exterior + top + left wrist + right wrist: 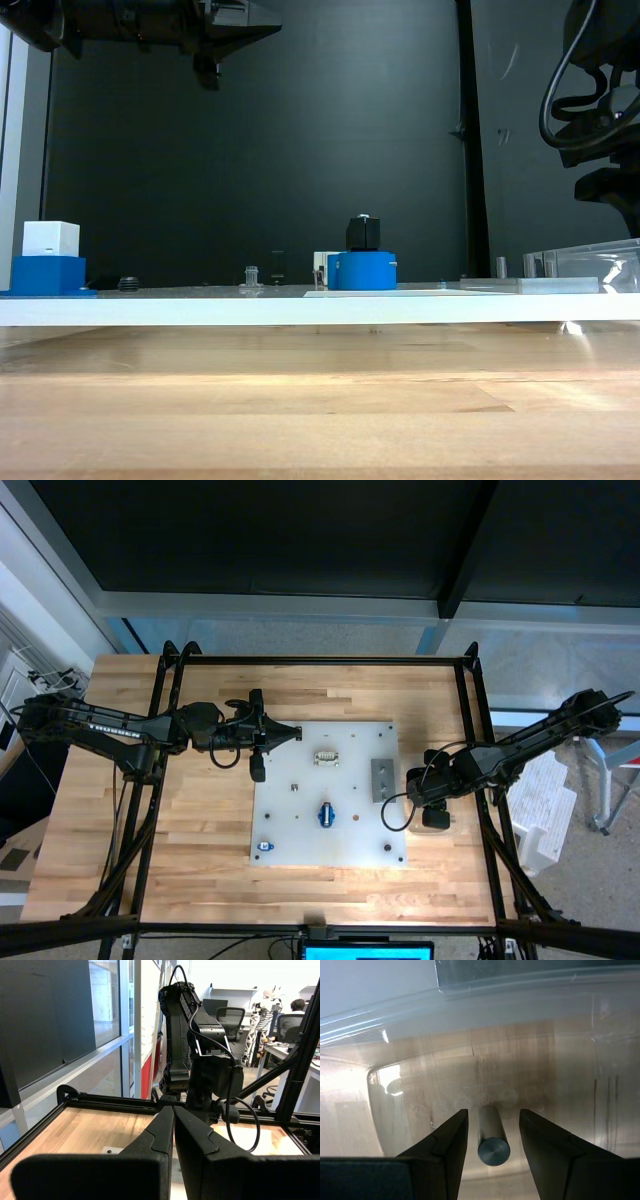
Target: Pick the 16mm cylinder and install on the taskboard
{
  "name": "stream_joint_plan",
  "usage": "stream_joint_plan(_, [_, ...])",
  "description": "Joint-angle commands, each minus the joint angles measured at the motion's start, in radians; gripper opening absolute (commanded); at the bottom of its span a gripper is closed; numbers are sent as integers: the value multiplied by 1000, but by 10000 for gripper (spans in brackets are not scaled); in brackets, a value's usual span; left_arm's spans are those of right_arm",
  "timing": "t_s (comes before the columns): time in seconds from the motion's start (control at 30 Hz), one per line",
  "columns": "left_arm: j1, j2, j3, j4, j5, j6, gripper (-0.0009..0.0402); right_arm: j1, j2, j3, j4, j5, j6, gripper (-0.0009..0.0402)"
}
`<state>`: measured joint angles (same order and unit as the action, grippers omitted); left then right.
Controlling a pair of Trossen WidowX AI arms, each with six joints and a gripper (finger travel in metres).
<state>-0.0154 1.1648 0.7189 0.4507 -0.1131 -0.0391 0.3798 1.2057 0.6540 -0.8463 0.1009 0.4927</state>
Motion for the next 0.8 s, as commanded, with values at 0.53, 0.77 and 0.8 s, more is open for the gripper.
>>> stream_joint_plan(0.53, [0,0,0,0,0,0,1,1,0,0,-5,0,2,66])
stream_joint_plan(0.77, [0,0,0,0,0,0,1,1,0,0,-5,0,2,25])
stream_joint_plan(0.8, [0,0,0,0,0,0,1,1,0,0,-5,0,2,18])
